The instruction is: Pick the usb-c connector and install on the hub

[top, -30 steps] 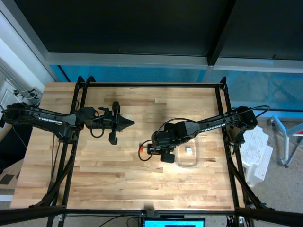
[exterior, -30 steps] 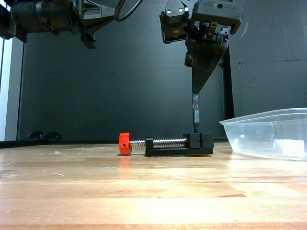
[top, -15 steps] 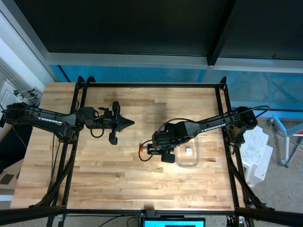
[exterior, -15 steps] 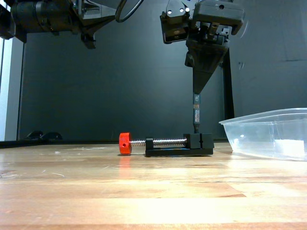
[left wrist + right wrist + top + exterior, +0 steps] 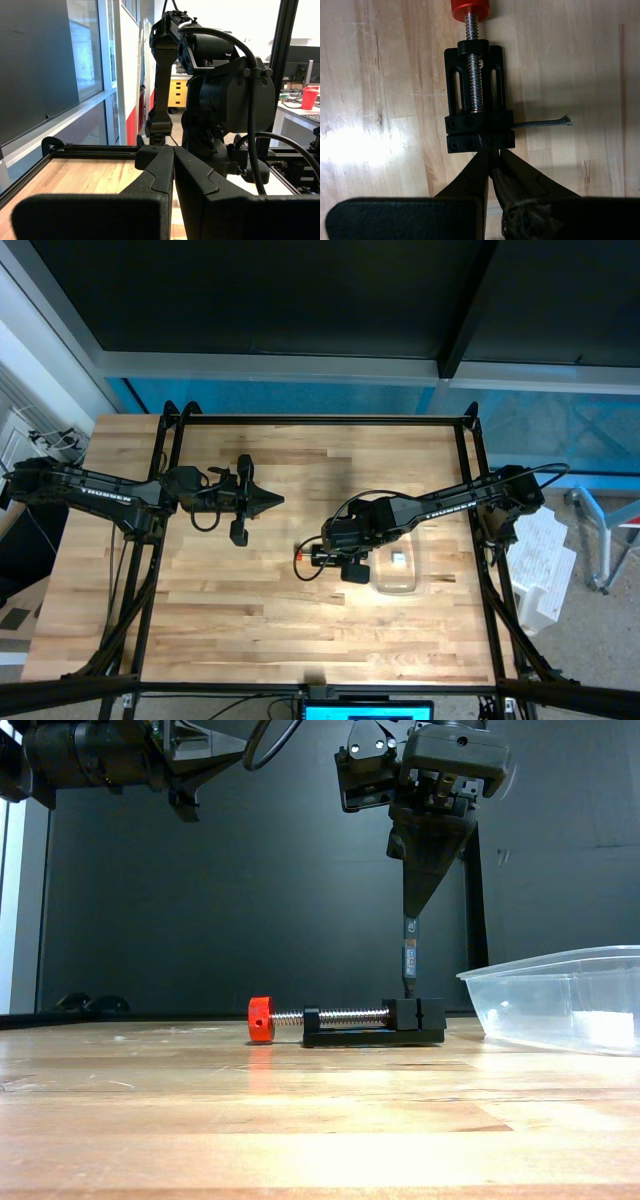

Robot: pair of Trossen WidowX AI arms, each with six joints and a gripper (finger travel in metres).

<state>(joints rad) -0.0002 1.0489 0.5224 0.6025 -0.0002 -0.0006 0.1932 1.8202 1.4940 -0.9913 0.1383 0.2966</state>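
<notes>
Right gripper [image 5: 408, 915], jaws pinching the plug [image 5: 408, 960], has barely lifted over the hub [image 5: 420, 1018]: likely not seated yet. Left gripper [image 5: 278, 500] hangs parked, jaws closed.

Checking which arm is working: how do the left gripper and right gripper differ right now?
The left gripper lies level, high over the left of the table; the right gripper points straight down over the hub. The left gripper holds nothing; the right gripper pinches the usb-c connector, which hangs down to the hub. Both have their fingers shut.
</notes>
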